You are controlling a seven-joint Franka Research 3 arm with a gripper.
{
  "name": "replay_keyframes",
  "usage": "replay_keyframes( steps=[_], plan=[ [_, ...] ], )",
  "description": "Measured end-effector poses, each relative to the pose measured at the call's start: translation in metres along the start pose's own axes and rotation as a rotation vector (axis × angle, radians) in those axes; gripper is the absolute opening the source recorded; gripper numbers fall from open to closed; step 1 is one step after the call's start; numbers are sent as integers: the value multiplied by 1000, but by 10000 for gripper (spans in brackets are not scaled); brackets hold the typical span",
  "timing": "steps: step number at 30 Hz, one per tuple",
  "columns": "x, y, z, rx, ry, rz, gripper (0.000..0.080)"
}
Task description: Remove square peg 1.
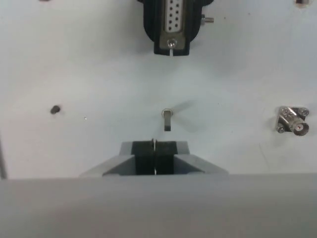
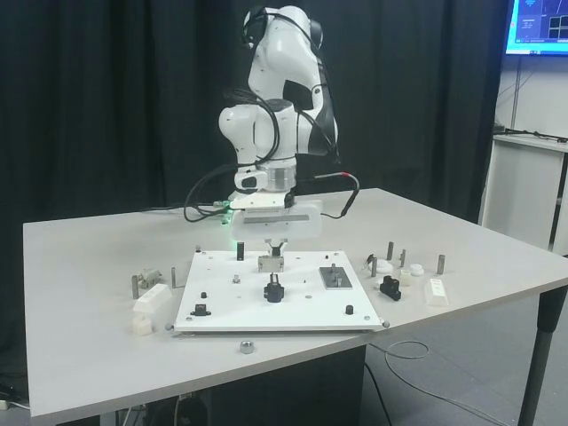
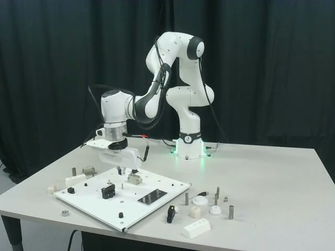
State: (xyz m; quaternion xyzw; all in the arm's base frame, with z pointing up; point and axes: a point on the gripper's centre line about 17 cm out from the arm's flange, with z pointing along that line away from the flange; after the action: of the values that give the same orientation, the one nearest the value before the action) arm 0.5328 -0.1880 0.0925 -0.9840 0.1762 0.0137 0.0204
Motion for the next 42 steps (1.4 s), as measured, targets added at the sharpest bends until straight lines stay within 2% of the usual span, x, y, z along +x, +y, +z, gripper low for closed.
replay_keyframes(
  steps=[13,14,21,22,23,24,28,29,42],
  plan=[
    [4,-2,-10,6,-7,-5,1],
    [4,-3,-10,7,-8,-5,74],
    [9,-6,-16,9,-1,5,74],
    [10,-7,-17,9,0,7,369],
    [11,-7,-18,9,1,9,369],
    [12,-8,-19,10,2,10,675],
    [15,-10,-22,10,4,9,675],
    [15,-10,-23,10,4,8,773],
    [18,-7,-28,-16,3,-6,798]
  ],
)
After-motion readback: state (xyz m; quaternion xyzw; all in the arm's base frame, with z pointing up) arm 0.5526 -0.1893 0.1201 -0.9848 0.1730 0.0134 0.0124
